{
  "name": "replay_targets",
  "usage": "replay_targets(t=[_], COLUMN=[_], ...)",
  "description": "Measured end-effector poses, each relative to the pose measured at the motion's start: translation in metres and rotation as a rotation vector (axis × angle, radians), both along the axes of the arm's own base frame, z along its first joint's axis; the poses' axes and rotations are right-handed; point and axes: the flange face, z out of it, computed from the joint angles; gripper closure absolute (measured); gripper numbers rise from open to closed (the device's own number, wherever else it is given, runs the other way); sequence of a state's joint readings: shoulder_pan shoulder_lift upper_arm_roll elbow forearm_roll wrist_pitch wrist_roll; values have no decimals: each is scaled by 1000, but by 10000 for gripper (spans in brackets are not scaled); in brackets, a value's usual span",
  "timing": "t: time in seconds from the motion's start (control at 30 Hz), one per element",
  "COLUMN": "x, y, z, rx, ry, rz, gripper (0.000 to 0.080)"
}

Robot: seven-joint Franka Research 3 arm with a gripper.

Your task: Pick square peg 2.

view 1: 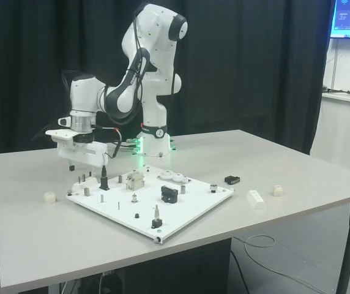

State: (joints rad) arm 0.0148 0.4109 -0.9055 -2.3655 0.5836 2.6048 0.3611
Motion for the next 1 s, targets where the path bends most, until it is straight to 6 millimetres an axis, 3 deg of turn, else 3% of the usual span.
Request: replay_targets(t=[0.37,0.4,0.57,0.6,0.77,0.8,1.0], x=[5,5,6,6,6,6,6], y=[-4,-4,-6,-6,-6,-6,-6], z=[-12,-13,-16,-17,-18,-18,-18], rx=[2,3,3,4,8,8,10], ry=[2,2,6,6,5,5,4], rz=[-1,1,8,9,11,12,13], gripper=[3,116,116,292,292,476,476])
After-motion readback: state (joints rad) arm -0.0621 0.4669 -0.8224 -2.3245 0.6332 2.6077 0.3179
